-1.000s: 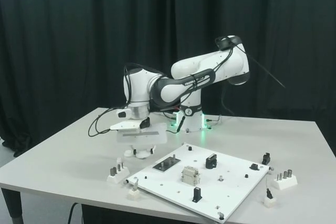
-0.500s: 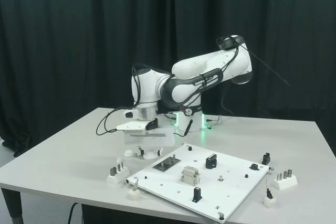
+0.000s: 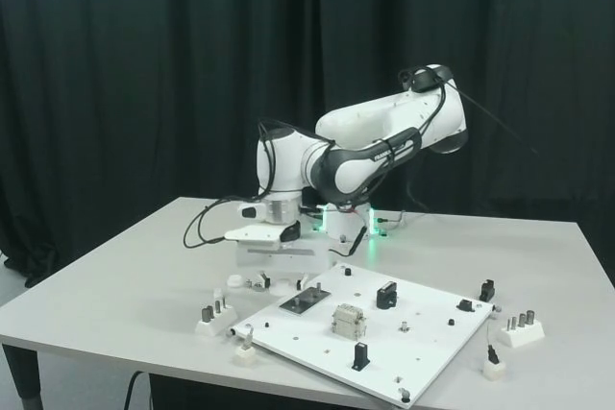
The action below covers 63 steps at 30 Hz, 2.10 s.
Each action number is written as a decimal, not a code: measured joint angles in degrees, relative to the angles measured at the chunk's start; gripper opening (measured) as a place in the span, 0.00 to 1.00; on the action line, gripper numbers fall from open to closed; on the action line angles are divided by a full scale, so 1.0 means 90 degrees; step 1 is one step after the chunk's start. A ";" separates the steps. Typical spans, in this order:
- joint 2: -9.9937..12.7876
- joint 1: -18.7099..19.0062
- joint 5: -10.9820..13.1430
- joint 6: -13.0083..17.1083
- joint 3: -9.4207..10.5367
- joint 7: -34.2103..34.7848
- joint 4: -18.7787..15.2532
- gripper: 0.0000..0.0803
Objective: Insert large gear.
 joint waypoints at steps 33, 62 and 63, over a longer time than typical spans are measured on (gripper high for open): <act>0.0051 0.0537 -0.0201 0.0295 0.0233 -0.0003 -0.0115 0.74; 0.0054 0.0548 -0.0260 0.0574 0.0292 -0.0090 -0.0117 0.74; 0.0054 0.0546 -0.0267 0.0574 0.0292 -0.0093 -0.0118 0.74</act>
